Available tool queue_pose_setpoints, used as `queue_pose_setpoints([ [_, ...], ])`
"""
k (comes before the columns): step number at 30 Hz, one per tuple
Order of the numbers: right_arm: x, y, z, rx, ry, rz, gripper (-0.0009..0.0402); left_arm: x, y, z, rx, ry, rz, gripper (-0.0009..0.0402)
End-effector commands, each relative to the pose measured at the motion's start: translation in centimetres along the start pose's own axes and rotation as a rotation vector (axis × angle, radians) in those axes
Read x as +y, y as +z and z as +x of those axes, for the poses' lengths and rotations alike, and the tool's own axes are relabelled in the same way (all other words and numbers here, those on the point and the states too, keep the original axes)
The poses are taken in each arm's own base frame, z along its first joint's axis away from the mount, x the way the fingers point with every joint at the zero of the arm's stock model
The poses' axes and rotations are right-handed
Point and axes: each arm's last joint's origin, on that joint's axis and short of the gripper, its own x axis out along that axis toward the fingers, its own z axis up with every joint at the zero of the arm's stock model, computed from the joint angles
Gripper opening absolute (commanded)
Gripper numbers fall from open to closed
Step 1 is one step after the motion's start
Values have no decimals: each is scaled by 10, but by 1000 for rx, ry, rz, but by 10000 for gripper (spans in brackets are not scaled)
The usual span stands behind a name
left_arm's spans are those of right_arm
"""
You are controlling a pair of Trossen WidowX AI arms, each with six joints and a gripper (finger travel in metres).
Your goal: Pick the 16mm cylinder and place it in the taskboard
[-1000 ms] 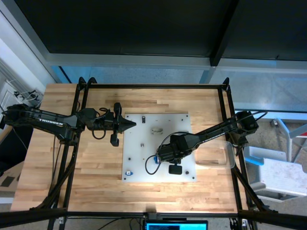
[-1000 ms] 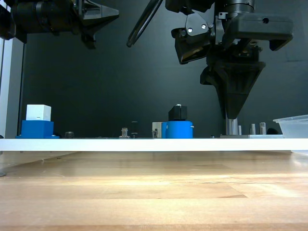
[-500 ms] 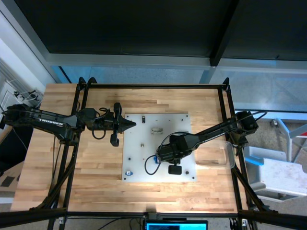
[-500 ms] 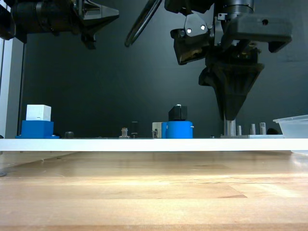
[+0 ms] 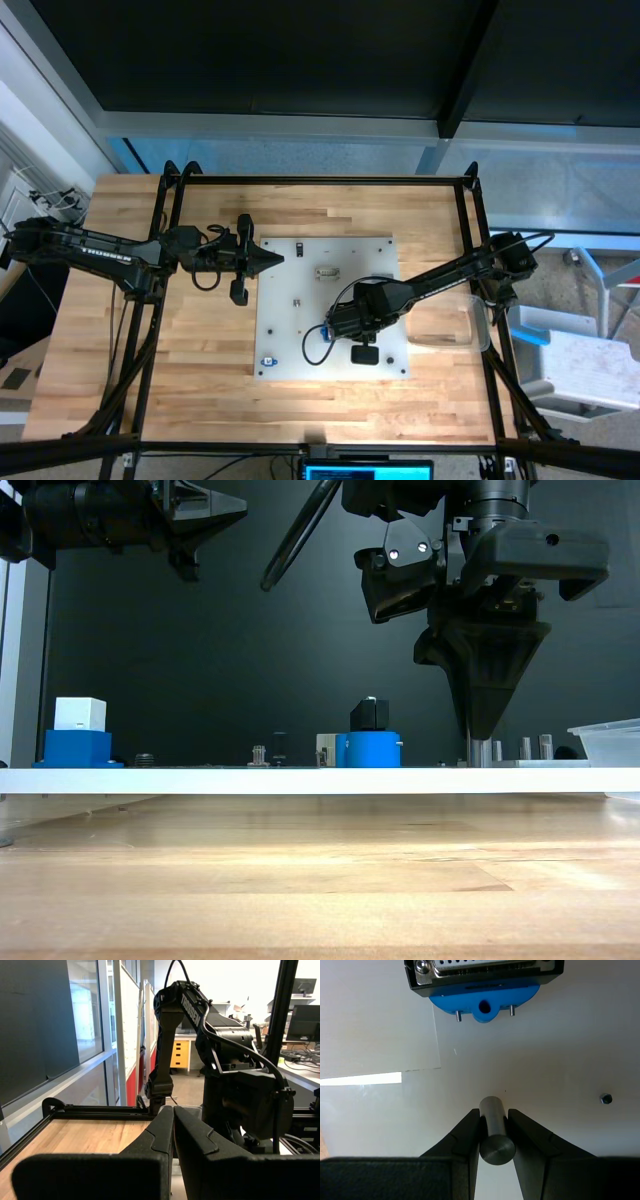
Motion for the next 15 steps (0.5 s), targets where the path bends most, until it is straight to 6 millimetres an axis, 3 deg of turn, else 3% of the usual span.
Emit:
queue_pose_setpoints([
  [1,0,-1,0,5,-3,0,12,0,0,0,0,0,0,0],
  [15,-1,-2,4,2,-2,-2,12,0,0,0,0,0,0,0],
])
